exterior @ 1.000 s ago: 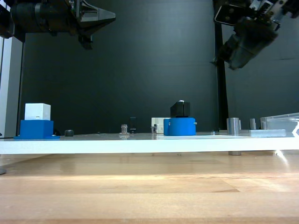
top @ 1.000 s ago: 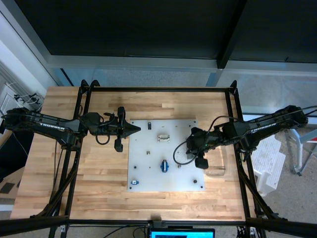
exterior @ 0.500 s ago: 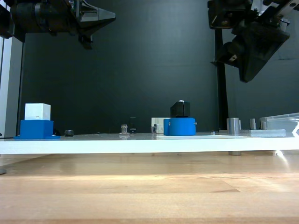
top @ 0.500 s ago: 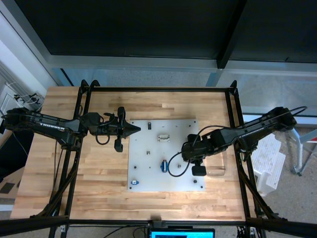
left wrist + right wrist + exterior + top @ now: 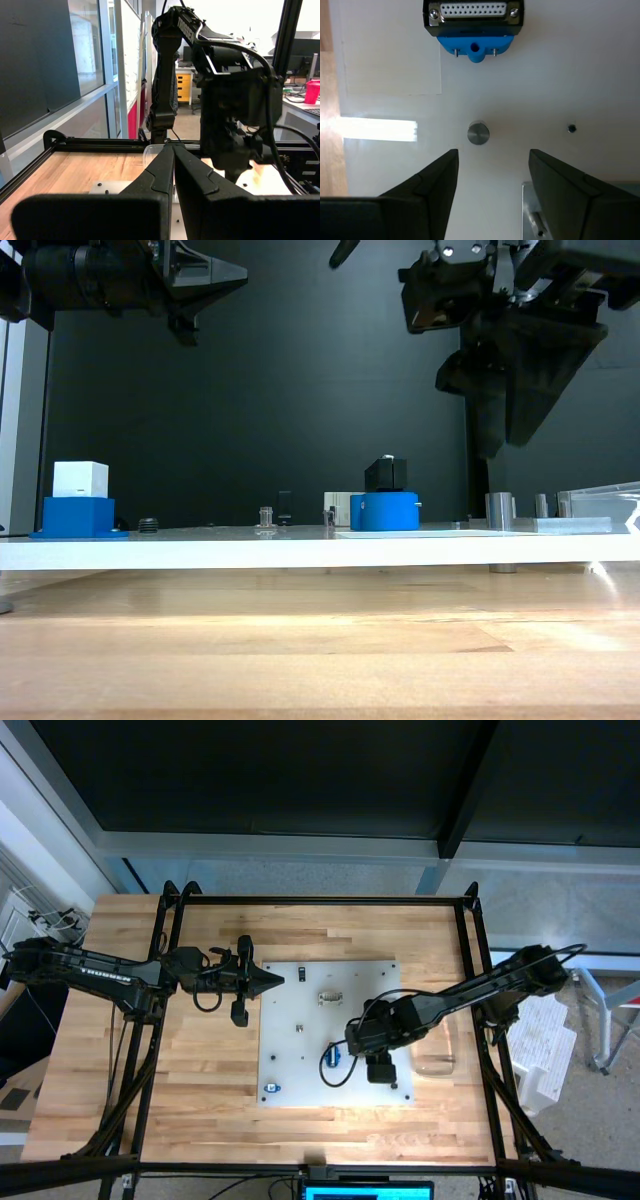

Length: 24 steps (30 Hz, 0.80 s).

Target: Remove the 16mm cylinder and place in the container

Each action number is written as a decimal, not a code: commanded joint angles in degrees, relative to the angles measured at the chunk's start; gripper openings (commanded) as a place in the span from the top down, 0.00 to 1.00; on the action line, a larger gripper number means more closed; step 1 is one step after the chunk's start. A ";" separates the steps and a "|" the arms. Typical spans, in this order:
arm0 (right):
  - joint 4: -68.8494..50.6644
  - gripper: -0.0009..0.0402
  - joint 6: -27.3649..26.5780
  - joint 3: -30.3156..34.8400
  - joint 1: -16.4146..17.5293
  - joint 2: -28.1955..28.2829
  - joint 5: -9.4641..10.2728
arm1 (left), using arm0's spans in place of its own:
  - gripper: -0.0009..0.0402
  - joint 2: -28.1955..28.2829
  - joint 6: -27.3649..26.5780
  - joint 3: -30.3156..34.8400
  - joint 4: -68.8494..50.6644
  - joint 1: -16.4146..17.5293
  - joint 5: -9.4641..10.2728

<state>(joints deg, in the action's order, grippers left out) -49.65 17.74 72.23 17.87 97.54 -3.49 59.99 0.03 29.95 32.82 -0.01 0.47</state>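
**Step in hand:** approach and alignment; grasp not yet made. The peg sits in the board and the tub has not received it.

**16mm cylinder** [image 5: 478, 133]: short silver-grey round peg. It is seated in the white task board [image 5: 300, 1065] on the board's right half, right of the blue fitting [image 5: 473, 30] and left of the container. In the low view it [image 5: 498, 510] stands upright. Its long axis is vertical, with the flat top face pointing straight up at the right wrist camera. In the high view the arm hides it.

**Right gripper** [image 5: 492, 152]: over the right half of the board, pointing down, directly above the peg and clear of it in the low view [image 5: 503, 445]. The fingers [image 5: 437, 185] are spread wide, much wider than the peg, and hold nothing. The peg lies ahead of the gap, slightly nearer one finger than the other.

**Left gripper** [image 5: 173, 150]: raised off the left edge of the board and aimed to the right [image 5: 272, 980]. Its fingers are pressed together and grip nothing. It appears parked.

**Container** [image 5: 452, 1045]: clear tub on the table, just off the board's right edge and near the peg.

**Next move, as judged:**
- Make a small sideways correction to centre the peg between the fingers.
- Descend straight along the peg's axis until the pads flank its round side.
- Close firmly.
- Pull vertically so the peg does not bind in its hole.
- Carry it a short way right and release it over the tub.
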 commanded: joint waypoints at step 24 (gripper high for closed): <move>2.89 0.56 3.02 0.59 1.75 8.00 0.11 | 0.98 0.02 0.00 0.00 0.02 0.00 0.00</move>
<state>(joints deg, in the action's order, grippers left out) -46.92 20.75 72.84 19.57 105.56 -3.42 59.99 0.01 29.93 32.82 -0.01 0.47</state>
